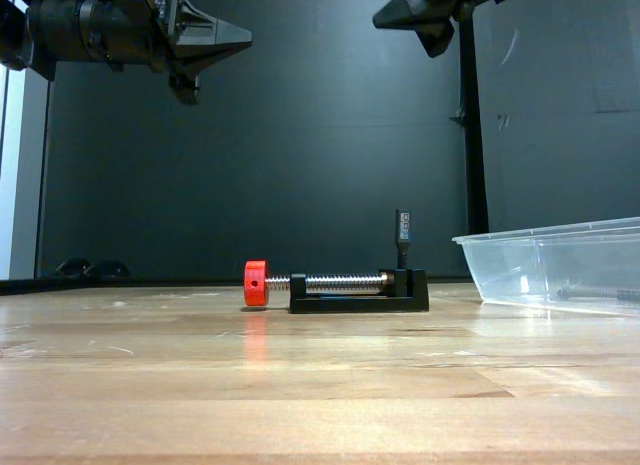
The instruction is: Remove the USB-C connector from the USB-C receptacle and place in the container
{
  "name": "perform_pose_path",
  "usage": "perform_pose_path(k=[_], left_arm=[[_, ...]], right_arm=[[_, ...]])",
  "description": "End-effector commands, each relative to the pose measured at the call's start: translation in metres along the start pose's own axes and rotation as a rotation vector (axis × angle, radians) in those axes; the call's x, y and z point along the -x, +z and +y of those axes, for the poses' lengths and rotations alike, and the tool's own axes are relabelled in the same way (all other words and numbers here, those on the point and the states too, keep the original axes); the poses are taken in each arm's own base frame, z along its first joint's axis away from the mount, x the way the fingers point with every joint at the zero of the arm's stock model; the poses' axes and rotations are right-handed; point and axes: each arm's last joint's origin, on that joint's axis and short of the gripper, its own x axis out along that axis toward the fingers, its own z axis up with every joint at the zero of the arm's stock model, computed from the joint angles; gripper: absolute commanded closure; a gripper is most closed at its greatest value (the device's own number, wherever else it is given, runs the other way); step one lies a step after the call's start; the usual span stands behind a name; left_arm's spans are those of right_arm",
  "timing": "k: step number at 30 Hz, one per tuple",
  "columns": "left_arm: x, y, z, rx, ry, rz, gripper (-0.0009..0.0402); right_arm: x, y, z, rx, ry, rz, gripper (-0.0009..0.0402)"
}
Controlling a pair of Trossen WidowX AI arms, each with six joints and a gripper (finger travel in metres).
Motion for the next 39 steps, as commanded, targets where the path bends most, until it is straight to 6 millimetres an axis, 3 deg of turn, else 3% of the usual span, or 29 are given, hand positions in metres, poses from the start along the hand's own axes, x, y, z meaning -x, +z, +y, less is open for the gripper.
perform_pose_path(k=[1,11,20,39], left_arm=[[0.0,0.0,0.0,0.0,0.0,0.0,0.0393],[0.0,0.0,0.0,0.0,0.0,0.0,0.0393],[0.0,0.0,0.0,0.0,0.0,0.0,0.0393],[0.0,0.0,0.0,0.0,0.0,0.0,0.0393]], right_arm=[[-0.003,-0.003,-0.005,-0.015,0.036,-0.063,0.0394],[0.006,-0.037,-0.006,-0.051,0.075,-0.266,0.0394],[0.004,-0.071,-0.004,-0.106,0.123,-0.341,0.0394],[0.005,-0.076,-0.004,-0.116,0.125,-0.377,0.0393]])
